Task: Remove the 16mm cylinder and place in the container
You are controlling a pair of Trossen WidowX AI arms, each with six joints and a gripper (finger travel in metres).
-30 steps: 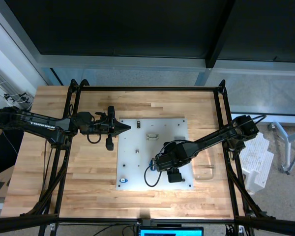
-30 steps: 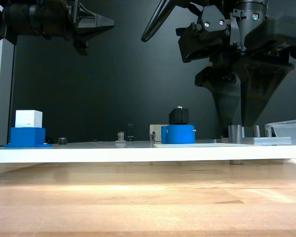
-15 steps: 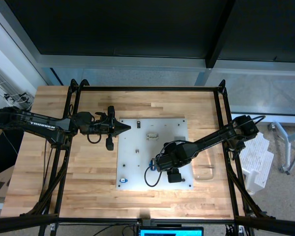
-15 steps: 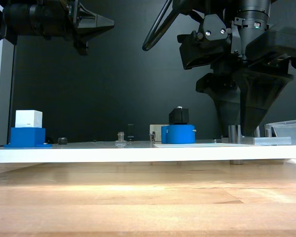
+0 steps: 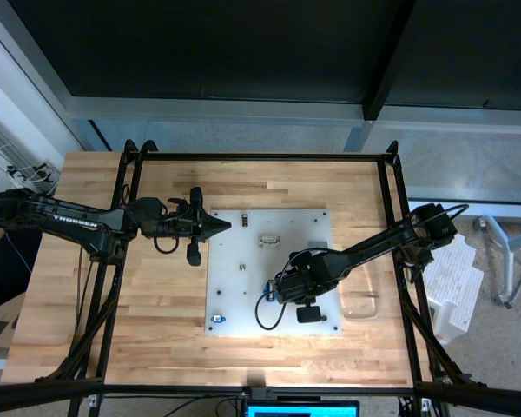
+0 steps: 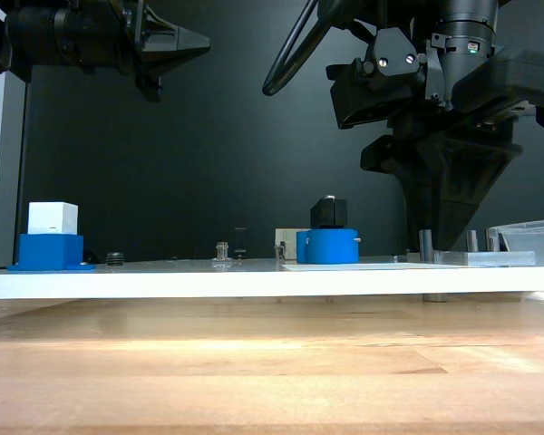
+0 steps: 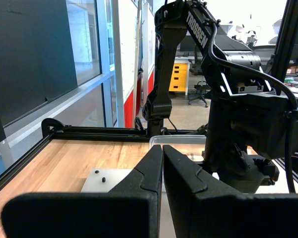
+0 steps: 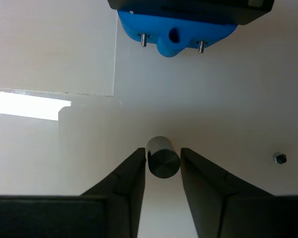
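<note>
The 16mm cylinder stands upright on the white board, a short silver-grey stub in the low view. My right gripper is lowered over it, open, with one finger close on each side and only thin gaps left. From above, the right gripper hides the cylinder. The container, a clear low tray, lies on the wood just right of the board, its wall showing at table height. My left gripper hovers shut above the board's far left corner, holding nothing.
A blue round fixture with a black top stands just beyond the cylinder. Thin metal pegs rise from a grey metal block beside it. A white cube on a blue base sits at the board's left end.
My right gripper has come down from just above the cylinder until its fingers stand on both sides of it. The left arm has not moved.
</note>
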